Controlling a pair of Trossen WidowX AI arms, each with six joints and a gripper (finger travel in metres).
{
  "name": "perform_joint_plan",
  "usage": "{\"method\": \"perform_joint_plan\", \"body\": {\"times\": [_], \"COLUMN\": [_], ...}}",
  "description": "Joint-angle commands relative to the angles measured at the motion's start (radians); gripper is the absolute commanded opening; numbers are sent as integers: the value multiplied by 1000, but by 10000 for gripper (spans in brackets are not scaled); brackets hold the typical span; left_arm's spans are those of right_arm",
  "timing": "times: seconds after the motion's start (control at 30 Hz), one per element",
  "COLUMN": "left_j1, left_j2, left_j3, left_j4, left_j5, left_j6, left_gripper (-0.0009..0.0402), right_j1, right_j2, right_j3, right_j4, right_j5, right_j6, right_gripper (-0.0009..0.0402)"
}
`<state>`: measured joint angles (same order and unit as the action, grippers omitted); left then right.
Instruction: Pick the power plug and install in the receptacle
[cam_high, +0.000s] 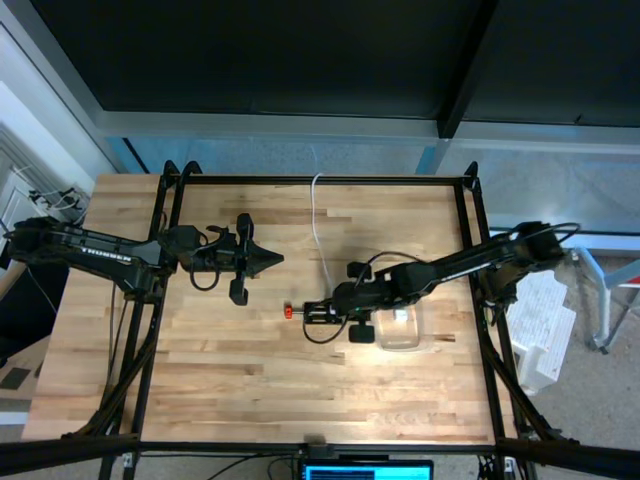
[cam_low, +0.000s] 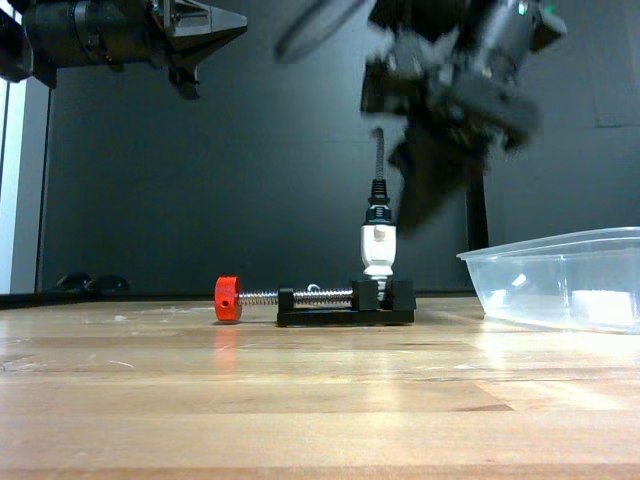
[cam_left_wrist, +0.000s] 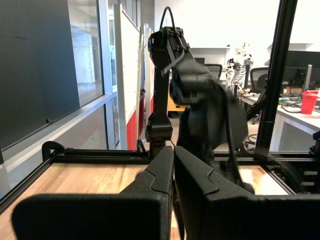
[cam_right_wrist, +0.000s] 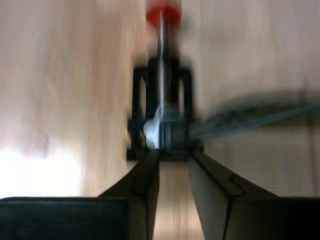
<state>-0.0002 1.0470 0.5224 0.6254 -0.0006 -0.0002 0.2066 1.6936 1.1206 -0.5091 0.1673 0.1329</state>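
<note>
The right end effector (cam_right_wrist: 173, 155) hangs low over the middle of the light wooden bench (cam_high: 200, 380). Its two fingers are spread apart with only bare wood between them. In the right wrist view their tips stop just short of the little black vise (cam_low: 345, 305).

In the low view we see it blurred, just above and to the right of the small black blocky power plug (cam_low: 377, 213). It is near the plug, but we cannot tell whether it touches.

The power plug stands with its long axis upright. Its nose points straight down onto the small white receptacle (cam_low: 377, 250), which it sits on and touches. A thin black cable (cam_low: 378, 150) rises from its upper end.

The receptacle also stands upright, held at its foot in the vise. The vise's screw runs level toward the left arm's side and ends in a round red knob (cam_low: 228, 298).

A long white cable (cam_high: 320, 225) runs from near the vise toward the bench's far edge. A clear rounded plastic tray (cam_low: 560, 285) lies just beside the vise on the right arm's side, apart from it.

The left end effector (cam_left_wrist: 173, 149) hovers high over the bench's left half, well apart from the vise. Its fingers are pressed together and point toward the right arm.
</note>
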Motion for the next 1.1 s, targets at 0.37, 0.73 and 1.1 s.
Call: {"method": "perform_joint_plan", "body": {"times": [0.37,0.73,1.1], "left_j1": [0,0,0], "left_j2": [0,1,2], "left_j3": [0,0,0], "left_j4": [-10,-22,-22], "left_j5": [0,0,0], "left_j6": [0,0,0], "left_gripper": [0,0,0], "right_j1": [0,0,0], "right_j2": [-93,-227,-296], "right_j3": [17,17,10], "right_j4": [-5,-63,-86], "right_j5": [50,39,38], "right_j6": [-12,-16,-24], "right_gripper": [137,155,108]}}
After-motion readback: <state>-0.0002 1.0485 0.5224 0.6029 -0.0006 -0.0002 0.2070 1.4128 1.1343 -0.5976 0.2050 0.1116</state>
